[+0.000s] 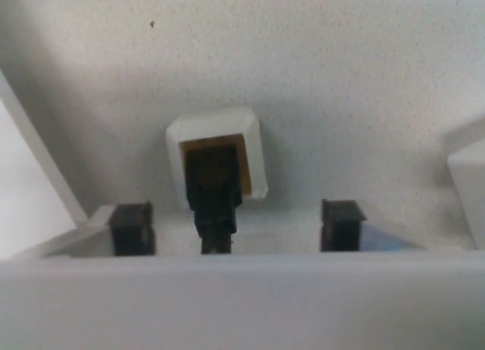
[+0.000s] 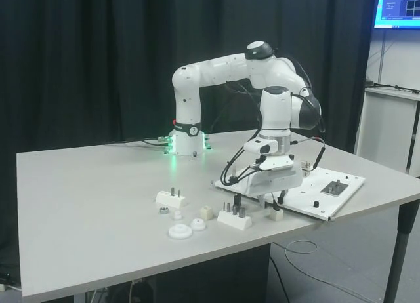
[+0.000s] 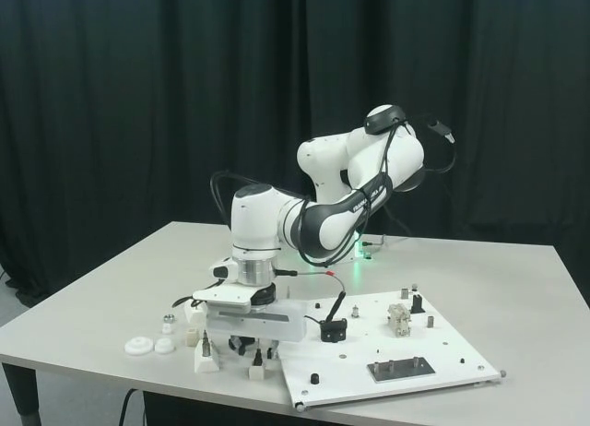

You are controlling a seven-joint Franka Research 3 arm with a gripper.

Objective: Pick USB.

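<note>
While I hang low over the grey table (image 2: 85,191), my gripper (image 1: 235,227) is spread wide, one black fingertip (image 1: 132,229) on either side of the USB plug (image 1: 214,202). That black plug stands upright in its white holder (image 1: 254,149), between my fingers, touching neither. Beside me in the first room view lies the white board (image 2: 344,188); two white gears (image 2: 186,229) sit nearby.

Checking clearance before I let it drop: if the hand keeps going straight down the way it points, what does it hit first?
Most likely the black USB plug standing in its white holder, which sits between the two fingers of the hand. The plug looks higher than the grey table, though depth is hard to judge.
</note>
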